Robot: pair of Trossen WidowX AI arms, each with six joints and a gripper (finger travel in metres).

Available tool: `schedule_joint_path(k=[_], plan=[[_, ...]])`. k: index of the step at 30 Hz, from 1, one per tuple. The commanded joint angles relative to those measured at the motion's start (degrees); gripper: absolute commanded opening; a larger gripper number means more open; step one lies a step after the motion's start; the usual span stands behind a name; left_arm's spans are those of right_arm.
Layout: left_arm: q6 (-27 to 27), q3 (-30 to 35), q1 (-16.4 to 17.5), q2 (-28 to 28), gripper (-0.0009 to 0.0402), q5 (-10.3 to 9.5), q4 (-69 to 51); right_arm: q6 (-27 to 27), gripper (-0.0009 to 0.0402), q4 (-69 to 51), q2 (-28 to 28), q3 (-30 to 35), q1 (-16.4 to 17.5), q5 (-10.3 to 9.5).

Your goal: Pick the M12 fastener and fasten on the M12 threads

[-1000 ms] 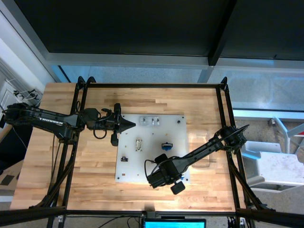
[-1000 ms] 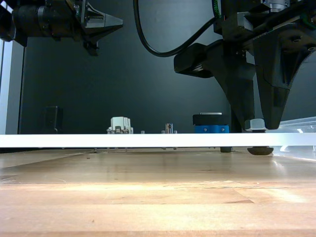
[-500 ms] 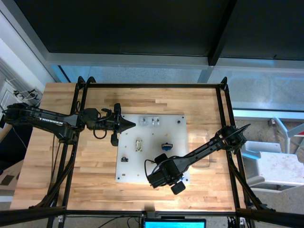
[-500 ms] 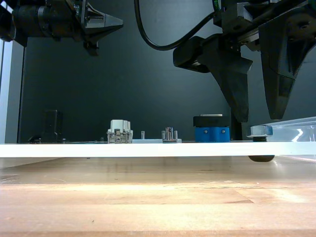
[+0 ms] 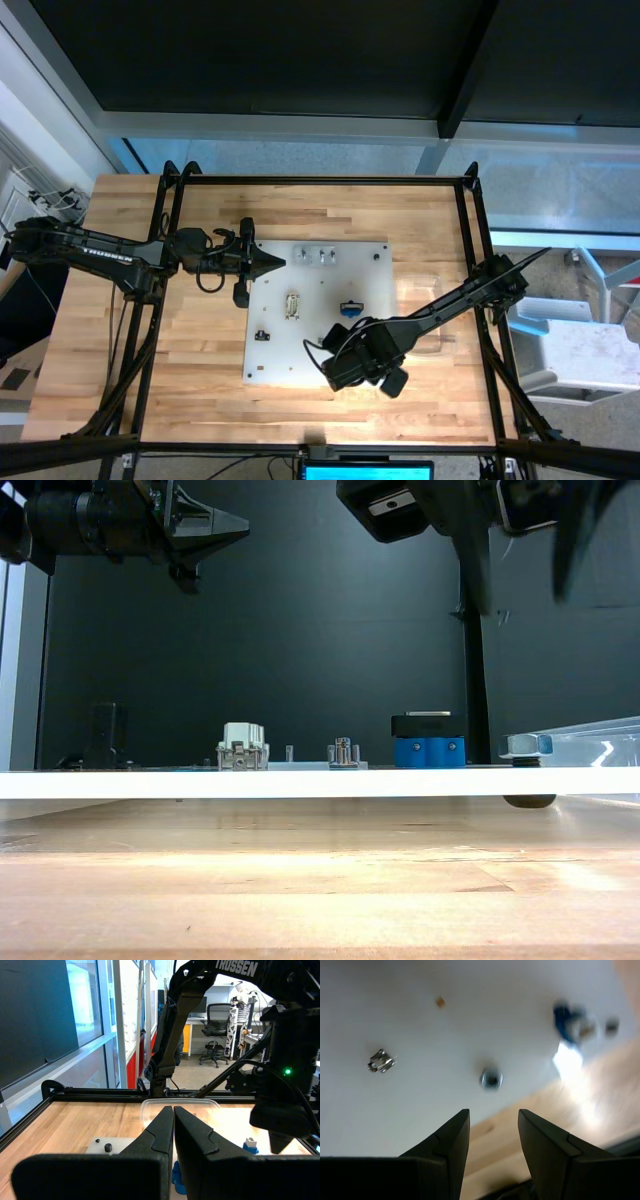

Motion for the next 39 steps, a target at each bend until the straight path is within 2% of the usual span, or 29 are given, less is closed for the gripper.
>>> schedule_joint_path(k=[1,3,8,12,14,16,21,26,29,34,36,39], plan=[[0.0,0.0,0.0,0.0,0.0,0.02,0.0,-3.8,0.0133,-2.1,0.2,0.0,0.0,2.84],[0.0,0.0,0.0,0.0,0.0,0.02,0.0,-8.8,0.0133,-2.7,0.2,0.0,0.0,2.99],[0.0,0.0,0.0,0.0,0.0,0.02,0.0,-25.1,0.0133,-4.5,0.1,0.0,0.0,3.28],[0.0,0.0,0.0,0.0,0.0,0.02,0.0,-33.4,0.0133,-2.9,0.1,0.0,0.0,3.15],[0.0,0.0,0.0,0.0,0.0,0.0,0.0,-39.2,0.0133,-1.9,0.1,0.0,0.0,3.02],[0.0,0.0,0.0,0.0,0.0,0.02,0.0,-47.5,0.0133,-1.1,0.1,0.0,0.1,2.67],[0.0,0.0,0.0,0.0,0.0,0.02,0.0,-74.6,0.0133,0.1,0.1,0.0,0.1,2.8],[0.0,0.0,0.0,0.0,0.0,0.02,0.0,-91.6,0.0133,-0.8,0.1,0.0,0.1,2.78],[0.0,0.0,0.0,0.0,0.0,0.02,0.0,-104.1,0.0133,-0.5,0.1,0.0,0.1,3.34],[0.0,0.0,0.0,0.0,0.0,0.02,0.0,-112.1,0.0125,0.3,0.1,0.0,0.1,3.23],[0.0,0.0,0.0,0.0,0.0,0.02,0.0,-113.2,0.0101,0.3,0.5,-0.2,0.1,3.02],[0.0,0.0,0.0,0.0,0.0,0.02,0.0,-113.9,0.004,0.9,0.5,-0.9,0.1,3.02]])
